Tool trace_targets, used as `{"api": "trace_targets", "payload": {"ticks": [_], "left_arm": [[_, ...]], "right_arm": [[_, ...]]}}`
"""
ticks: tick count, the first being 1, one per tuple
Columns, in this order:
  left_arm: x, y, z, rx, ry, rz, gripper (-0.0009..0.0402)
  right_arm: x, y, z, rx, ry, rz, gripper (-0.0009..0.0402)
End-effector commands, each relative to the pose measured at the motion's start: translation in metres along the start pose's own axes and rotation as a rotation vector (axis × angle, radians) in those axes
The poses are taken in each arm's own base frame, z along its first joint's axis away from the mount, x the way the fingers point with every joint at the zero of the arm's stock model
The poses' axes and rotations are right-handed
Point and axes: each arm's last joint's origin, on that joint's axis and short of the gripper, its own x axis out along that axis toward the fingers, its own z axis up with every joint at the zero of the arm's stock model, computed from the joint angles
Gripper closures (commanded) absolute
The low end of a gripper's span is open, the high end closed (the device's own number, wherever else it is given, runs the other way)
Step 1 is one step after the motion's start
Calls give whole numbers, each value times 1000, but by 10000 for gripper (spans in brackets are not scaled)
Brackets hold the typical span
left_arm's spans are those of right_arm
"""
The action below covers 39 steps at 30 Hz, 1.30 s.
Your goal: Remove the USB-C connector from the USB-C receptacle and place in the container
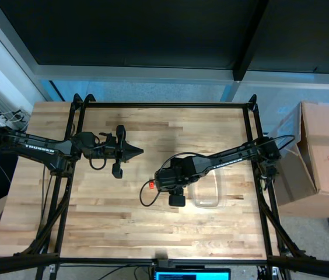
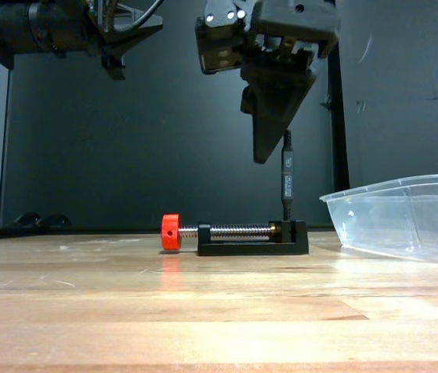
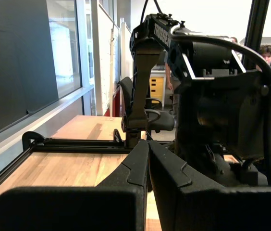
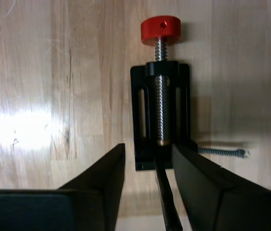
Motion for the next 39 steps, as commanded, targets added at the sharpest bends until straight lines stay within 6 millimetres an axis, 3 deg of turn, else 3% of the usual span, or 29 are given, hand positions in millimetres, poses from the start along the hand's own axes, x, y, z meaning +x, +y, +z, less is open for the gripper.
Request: {"api": "trace_targets", "payload": {"ticks": [1, 8, 31, 39], "left_arm": [[0, 0, 0, 0, 0, 0, 393], [0, 0, 0, 0, 0, 0, 393], [0, 0, 0, 0, 0, 0, 393], [0, 0, 0, 0, 0, 0, 393]], "right_arm": [[4, 0, 0, 1, -3, 0, 312], [7, -1, 0, 4, -3, 0, 395], [7, -2, 0, 5, 2, 1, 393], [-10, -4, -1, 9, -31, 10, 393]]}}
